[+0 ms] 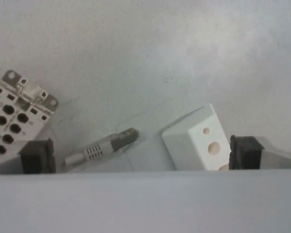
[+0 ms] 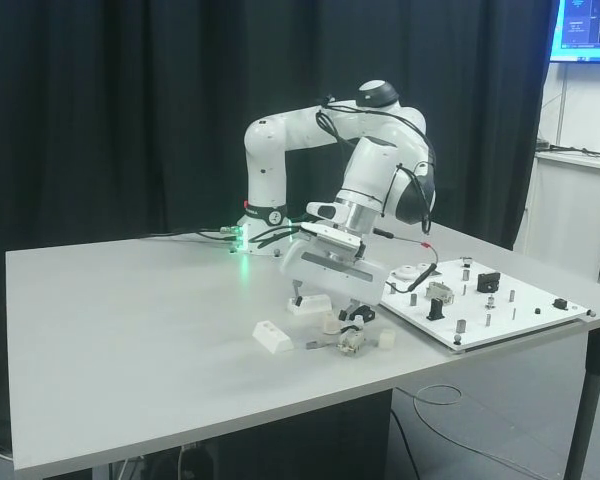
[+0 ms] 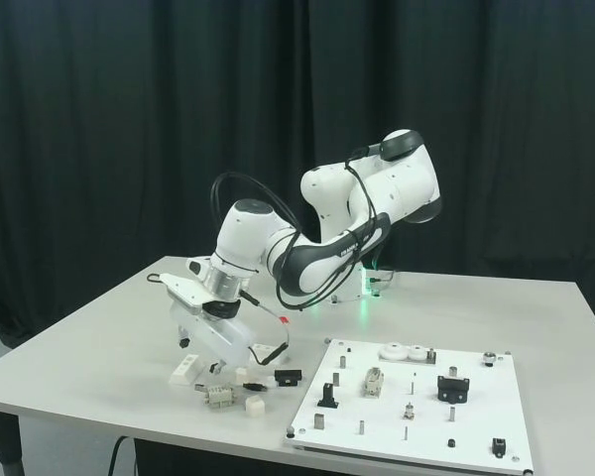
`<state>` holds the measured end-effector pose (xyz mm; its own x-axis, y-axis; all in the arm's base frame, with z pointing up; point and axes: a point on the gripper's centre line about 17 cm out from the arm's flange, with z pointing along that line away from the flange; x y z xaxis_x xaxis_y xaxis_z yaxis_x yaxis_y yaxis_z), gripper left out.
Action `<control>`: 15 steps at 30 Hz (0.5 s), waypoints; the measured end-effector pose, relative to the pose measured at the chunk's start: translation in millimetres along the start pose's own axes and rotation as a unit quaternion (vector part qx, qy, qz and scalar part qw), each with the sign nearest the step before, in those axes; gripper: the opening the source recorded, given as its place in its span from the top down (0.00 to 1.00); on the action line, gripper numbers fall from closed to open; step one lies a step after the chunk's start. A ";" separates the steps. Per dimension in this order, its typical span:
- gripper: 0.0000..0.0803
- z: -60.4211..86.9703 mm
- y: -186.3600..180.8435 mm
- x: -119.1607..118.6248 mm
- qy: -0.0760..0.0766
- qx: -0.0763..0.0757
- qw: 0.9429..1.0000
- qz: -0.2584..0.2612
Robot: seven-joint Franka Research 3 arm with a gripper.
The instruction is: Remove round peg 1.
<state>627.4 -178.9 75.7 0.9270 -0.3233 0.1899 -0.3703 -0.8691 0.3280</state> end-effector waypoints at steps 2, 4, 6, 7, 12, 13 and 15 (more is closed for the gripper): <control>0.00 0.0 -0.3 0.1 0.000 0.001 1.000 -0.001; 0.00 -0.1 -0.6 0.3 0.001 0.001 1.000 -0.002; 0.00 -0.3 -0.9 0.4 0.001 0.002 1.000 -0.004; 0.00 -0.5 -1.3 0.6 0.001 0.003 1.000 -0.005; 0.00 -2.6 -4.3 2.1 0.003 0.006 1.000 -0.007; 0.00 -3.3 -5.1 2.6 0.004 0.007 1.000 -0.008; 0.00 -4.9 -6.9 3.7 0.006 0.008 1.000 -0.010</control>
<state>633.1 -172.3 78.7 0.9331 -0.3020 0.1953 -0.3514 -0.8812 0.3162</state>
